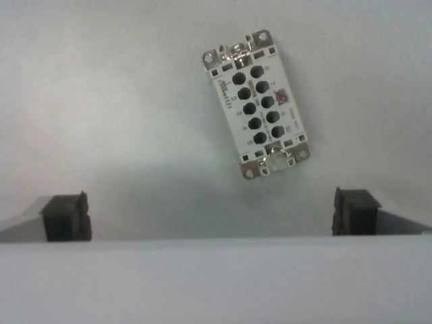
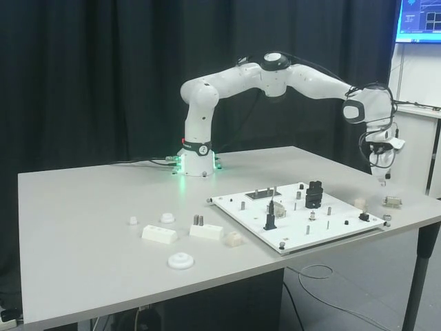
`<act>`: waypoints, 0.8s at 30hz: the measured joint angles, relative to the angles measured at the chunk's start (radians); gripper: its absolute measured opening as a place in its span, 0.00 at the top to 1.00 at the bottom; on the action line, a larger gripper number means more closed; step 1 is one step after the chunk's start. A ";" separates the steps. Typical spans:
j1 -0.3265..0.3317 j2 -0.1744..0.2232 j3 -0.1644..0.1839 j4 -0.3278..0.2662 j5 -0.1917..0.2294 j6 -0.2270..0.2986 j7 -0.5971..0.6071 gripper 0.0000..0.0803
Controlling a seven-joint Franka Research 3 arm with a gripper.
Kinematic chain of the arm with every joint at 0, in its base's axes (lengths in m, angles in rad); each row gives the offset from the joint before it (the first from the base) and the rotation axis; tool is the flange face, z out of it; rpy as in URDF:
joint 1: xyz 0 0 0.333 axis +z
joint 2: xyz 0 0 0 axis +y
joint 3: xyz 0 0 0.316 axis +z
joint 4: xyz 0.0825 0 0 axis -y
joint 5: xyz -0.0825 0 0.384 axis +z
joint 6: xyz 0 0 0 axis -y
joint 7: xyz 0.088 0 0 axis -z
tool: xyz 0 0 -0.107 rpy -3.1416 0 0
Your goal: Pick waterproof.
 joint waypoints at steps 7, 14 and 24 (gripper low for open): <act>0.012 0.001 0.004 -0.019 -0.007 0.027 -0.077 0.00; 0.015 0.001 0.003 -0.032 -0.018 0.038 -0.185 0.00; 0.006 0.001 0.004 -0.041 -0.029 0.045 -0.225 0.00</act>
